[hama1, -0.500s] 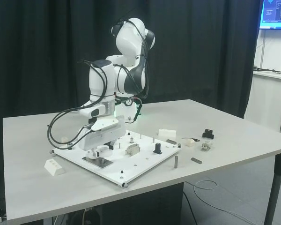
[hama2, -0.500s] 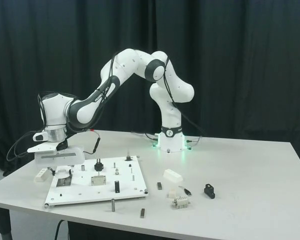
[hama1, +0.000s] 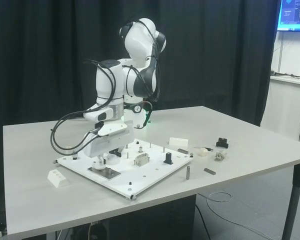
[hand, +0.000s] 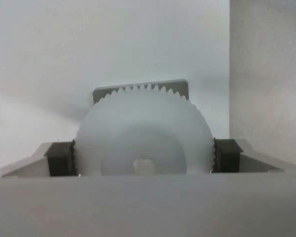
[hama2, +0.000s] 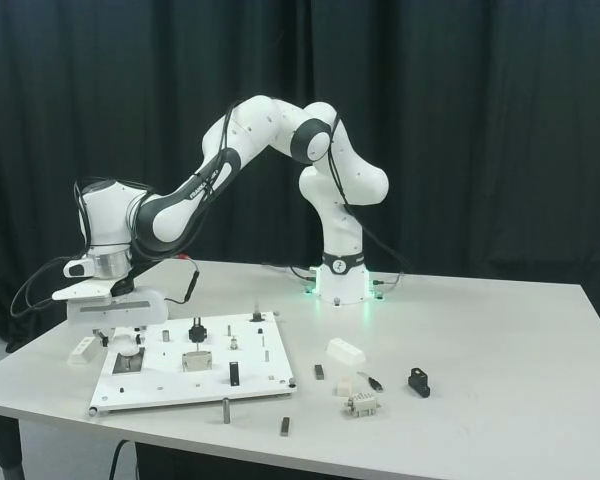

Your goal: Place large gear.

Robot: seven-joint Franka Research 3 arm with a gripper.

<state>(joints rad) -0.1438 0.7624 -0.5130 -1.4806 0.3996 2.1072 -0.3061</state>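
The large gear (hand: 144,136) is white and toothed, and it fills the wrist view. My gripper (hand: 144,157) is shut on it, with a black finger pad (hand: 60,159) pressed on each side. Behind the gear shows the edge of a grey metal plate (hand: 177,86). In the first room view the gripper (hama1: 104,159) hangs just above that plate (hama1: 104,173), at the left end of the white assembly board (hama1: 150,177). The second room view shows the gripper (hama2: 128,342) low over the same board (hama2: 250,380), with the gear mostly hidden under the hand.
On the board stand a metal block (hama1: 141,160), a black post (hama1: 168,159) and thin pegs. A white block (hama1: 58,178) lies left of the board. To its right are another white block (hama1: 178,142), a black part (hama1: 221,143), a small connector (hama1: 219,157) and two grey pins (hama1: 188,173).
The hand has risen slightly above the board with the gear still in it, and the forearm now stands more upright.
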